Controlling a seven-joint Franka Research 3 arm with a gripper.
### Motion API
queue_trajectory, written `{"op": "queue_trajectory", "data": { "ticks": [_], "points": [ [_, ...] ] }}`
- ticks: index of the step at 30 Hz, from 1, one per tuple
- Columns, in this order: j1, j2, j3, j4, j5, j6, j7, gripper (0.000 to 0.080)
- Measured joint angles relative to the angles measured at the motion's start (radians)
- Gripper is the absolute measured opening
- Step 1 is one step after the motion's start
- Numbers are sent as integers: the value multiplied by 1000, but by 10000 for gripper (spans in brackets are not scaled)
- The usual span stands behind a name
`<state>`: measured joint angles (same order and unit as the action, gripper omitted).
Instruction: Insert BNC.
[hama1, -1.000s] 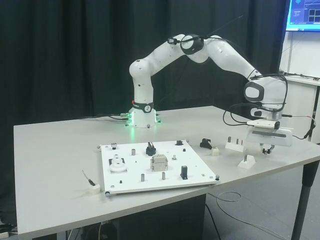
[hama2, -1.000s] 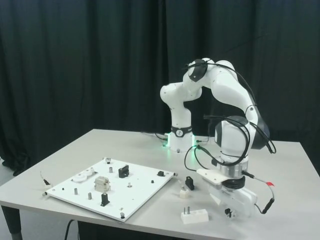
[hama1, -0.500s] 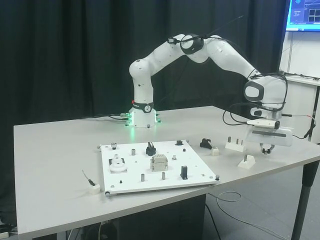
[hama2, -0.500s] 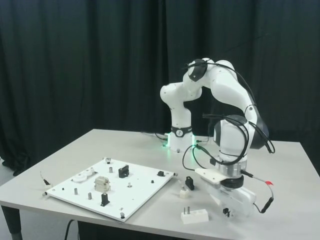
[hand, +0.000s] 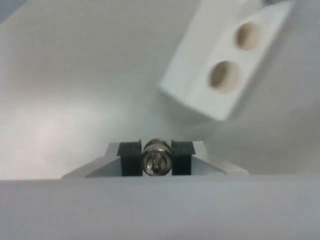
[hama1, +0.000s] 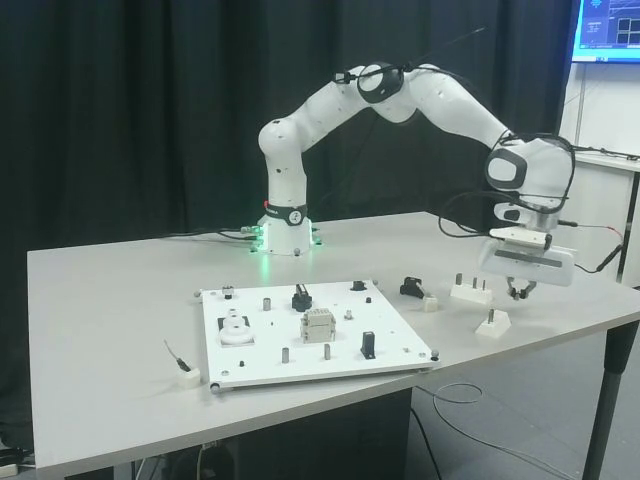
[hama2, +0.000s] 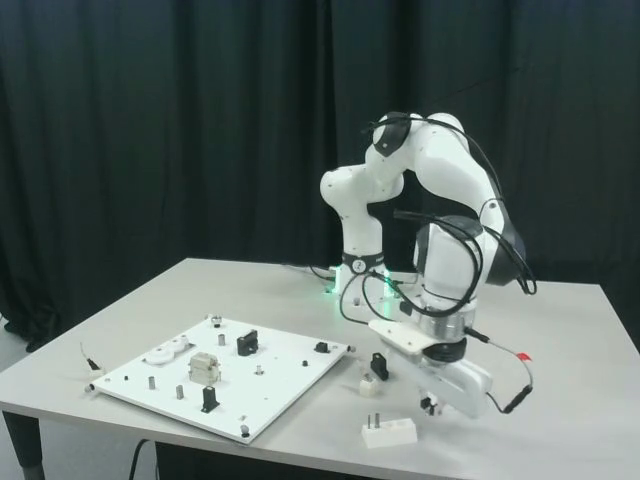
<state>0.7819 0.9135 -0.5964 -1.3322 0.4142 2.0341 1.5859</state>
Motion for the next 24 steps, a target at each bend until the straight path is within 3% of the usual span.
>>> {"op": "queue_trajectory", "data": {
  "ticks": [12, 24],
  "points": [
    [-9, -71, -55, -51, -33, -146, -130, 120],
    [-34, -219, -55, -226, -141, -180, -255, 120]
  ]
}}
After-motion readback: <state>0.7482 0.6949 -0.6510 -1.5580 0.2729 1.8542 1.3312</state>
